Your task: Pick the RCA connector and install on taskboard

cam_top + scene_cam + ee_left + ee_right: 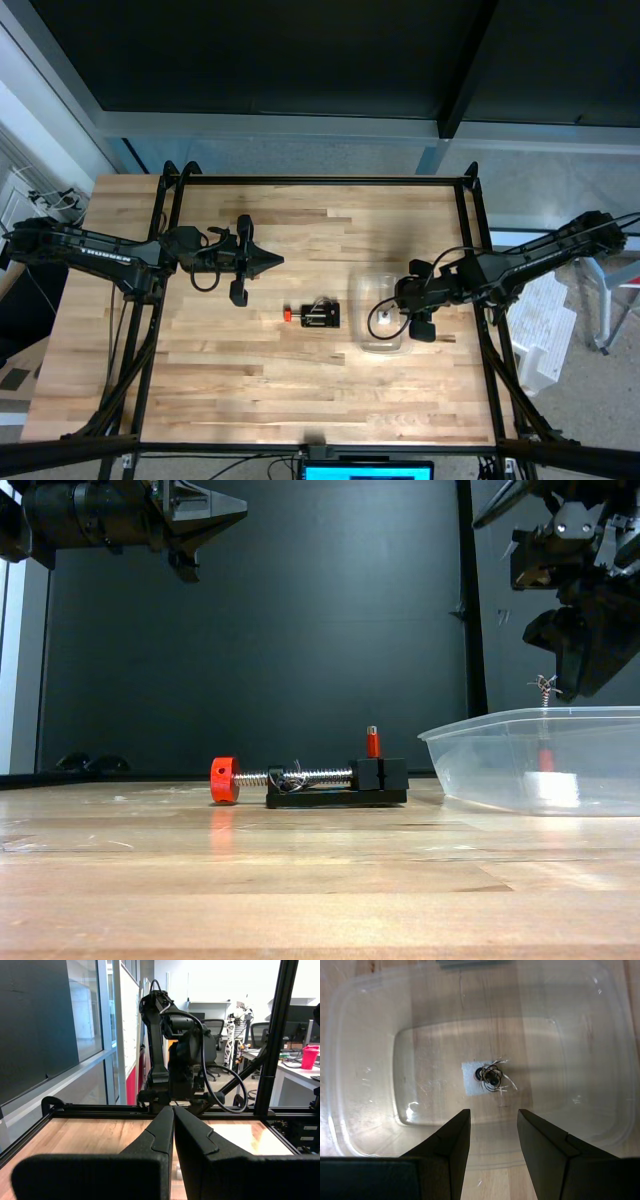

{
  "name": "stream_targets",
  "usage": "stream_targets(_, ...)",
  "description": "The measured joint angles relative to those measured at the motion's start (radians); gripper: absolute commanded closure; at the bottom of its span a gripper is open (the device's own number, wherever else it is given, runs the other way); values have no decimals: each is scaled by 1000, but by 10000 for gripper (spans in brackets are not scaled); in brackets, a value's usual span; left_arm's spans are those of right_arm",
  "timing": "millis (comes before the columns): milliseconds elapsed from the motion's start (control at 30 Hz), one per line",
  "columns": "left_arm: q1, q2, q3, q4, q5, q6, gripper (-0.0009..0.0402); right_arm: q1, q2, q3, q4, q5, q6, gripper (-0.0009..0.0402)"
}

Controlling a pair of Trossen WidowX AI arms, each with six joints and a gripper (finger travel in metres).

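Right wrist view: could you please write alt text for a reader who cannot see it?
The open right gripper hangs above the RCA connector lying in a clear tray. The shut left gripper sits out of view above the left side of the table.

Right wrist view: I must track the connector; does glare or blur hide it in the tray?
Right wrist view: sharp; the clear tray shows soft wall glints, none over the connector under the open right gripper. Low view: the tray wall hazes the connector. Left wrist view: the table glares beyond the shut left gripper, raised over its left side.
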Motion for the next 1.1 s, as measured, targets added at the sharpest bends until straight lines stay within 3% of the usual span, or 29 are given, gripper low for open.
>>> stream_targets(1100,0,0,0,0,0,0,393,0,242,-27,244,16,-41,265)
